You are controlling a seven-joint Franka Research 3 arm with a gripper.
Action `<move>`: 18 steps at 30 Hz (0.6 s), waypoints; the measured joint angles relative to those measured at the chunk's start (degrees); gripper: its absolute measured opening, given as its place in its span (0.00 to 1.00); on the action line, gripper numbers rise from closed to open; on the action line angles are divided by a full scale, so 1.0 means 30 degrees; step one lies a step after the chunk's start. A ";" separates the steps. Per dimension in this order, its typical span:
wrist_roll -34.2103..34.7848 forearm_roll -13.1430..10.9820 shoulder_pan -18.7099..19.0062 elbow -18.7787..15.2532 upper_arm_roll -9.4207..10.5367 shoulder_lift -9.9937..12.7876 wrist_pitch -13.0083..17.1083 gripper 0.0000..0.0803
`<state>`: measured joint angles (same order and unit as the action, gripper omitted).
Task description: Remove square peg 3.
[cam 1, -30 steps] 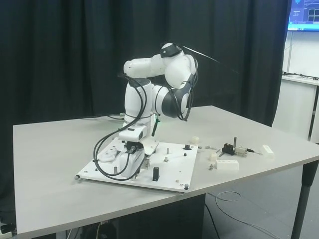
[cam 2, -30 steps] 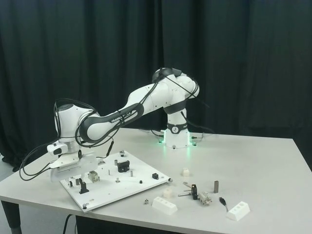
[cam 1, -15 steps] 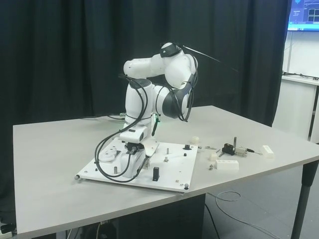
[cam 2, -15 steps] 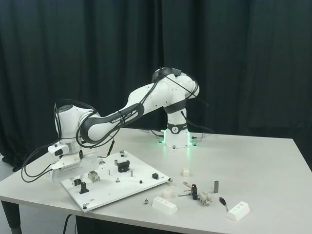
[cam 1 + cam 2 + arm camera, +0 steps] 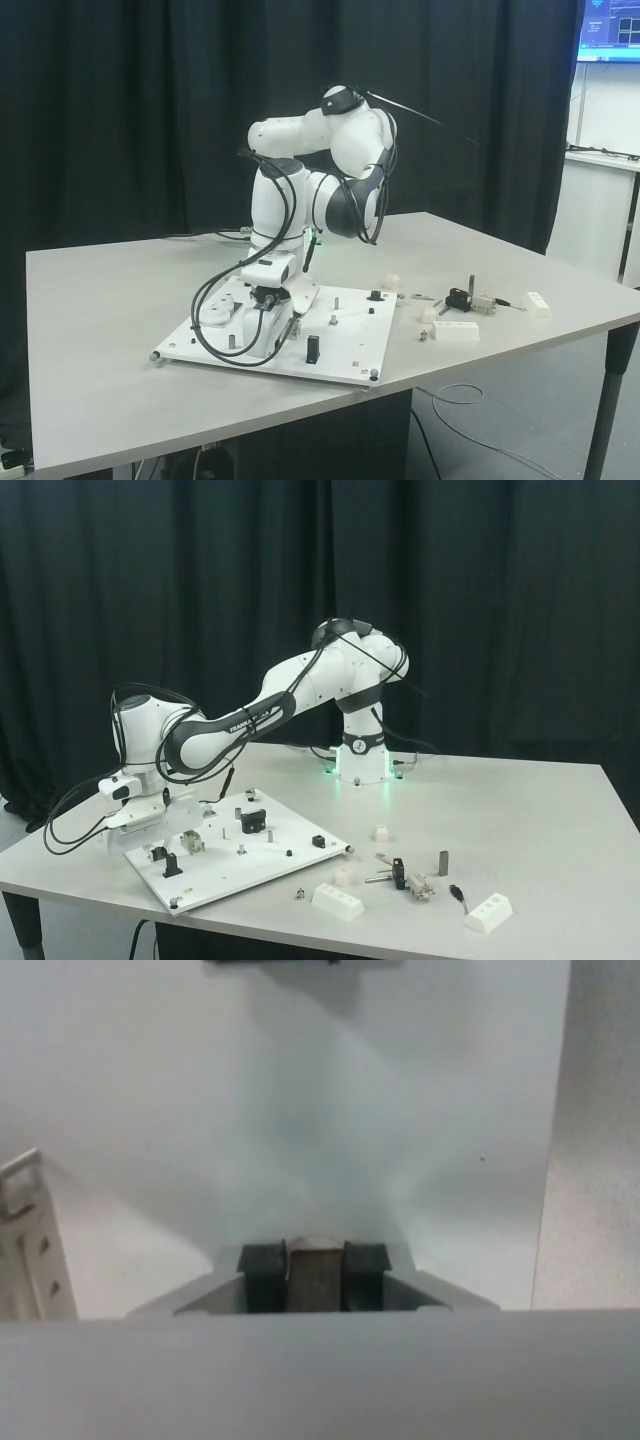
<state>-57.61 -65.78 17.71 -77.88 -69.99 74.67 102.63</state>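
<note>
In the wrist view my gripper is shut on a grey square peg. The peg stands upright between the two black fingertips, just above the white board. In the first room view the gripper points down over the near middle of the white board. In the second room view the gripper hangs over the board's left end. The peg itself is hidden by the hand in both room views.
On the board stand a black bracket, a small black block and thin pins. To the right of the board lie a white cube, a white block, a black connector and another white block.
The hand has shifted only slightly above the board. Nothing else on the table has moved.
</note>
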 joint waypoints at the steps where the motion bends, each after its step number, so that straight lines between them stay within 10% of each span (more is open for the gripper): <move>1: -0.0016 0.0000 0.0000 -0.0002 0.0000 -0.0002 0.0000 0.15; 18: -0.0757 -0.0178 0.0003 -0.0150 0.0029 -0.0077 0.0011 0.14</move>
<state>-59.88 -66.32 17.72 -78.33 -69.90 74.43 102.67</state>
